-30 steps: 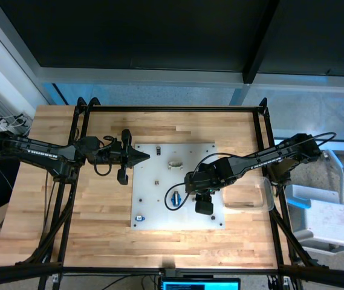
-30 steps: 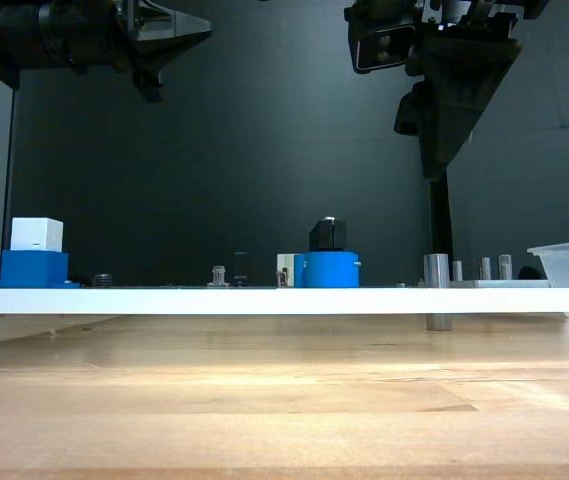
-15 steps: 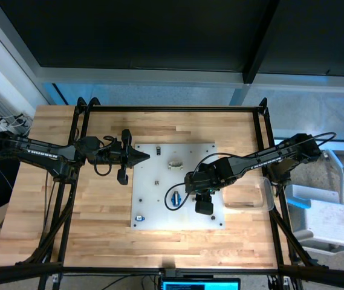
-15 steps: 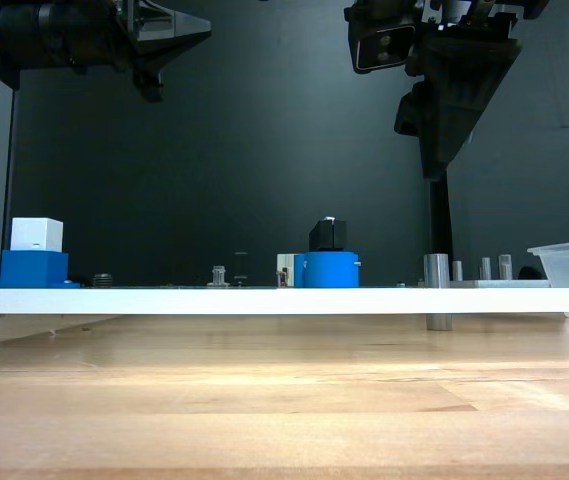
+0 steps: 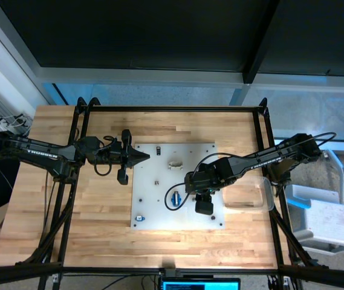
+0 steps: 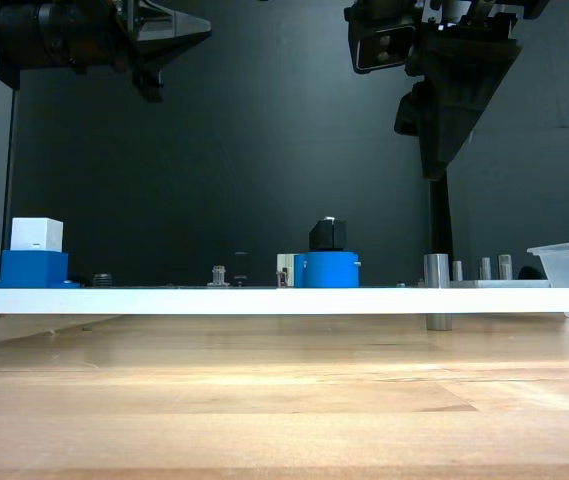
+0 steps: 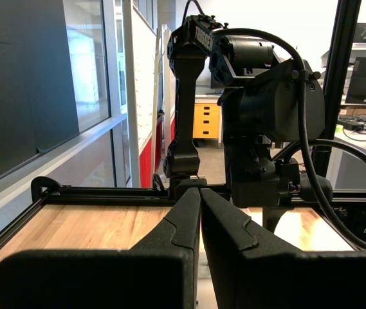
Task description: Pick the 16mm cylinder and place it in the taskboard
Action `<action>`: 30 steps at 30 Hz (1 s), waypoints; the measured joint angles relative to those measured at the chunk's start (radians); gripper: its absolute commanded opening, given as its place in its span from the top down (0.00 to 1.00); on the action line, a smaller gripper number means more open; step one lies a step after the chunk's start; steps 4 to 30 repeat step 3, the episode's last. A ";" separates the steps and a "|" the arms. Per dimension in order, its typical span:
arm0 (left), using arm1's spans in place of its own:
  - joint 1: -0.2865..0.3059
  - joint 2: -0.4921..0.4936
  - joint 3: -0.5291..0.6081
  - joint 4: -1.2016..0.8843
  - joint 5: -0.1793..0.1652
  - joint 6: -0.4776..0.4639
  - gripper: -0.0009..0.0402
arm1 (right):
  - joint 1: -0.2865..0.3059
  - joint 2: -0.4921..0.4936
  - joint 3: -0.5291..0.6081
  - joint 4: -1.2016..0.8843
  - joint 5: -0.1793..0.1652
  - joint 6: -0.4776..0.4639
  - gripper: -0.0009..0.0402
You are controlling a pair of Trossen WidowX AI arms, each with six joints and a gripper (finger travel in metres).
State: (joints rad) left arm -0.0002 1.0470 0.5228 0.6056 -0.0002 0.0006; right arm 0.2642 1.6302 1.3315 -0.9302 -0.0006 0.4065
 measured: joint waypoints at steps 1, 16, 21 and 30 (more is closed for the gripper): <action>0.000 0.000 0.000 0.000 0.000 0.000 0.98 | 0.000 0.000 0.000 0.000 0.000 0.000 0.61; 0.000 0.000 0.000 0.000 0.000 0.000 0.98 | 0.000 0.000 0.000 0.000 0.000 0.000 0.61; 0.000 0.000 0.000 0.000 0.000 0.000 0.98 | 0.000 0.000 0.000 0.000 0.000 0.000 0.61; 0.000 0.000 0.000 0.000 0.000 0.000 0.98 | 0.000 0.000 0.000 0.000 0.000 0.000 0.61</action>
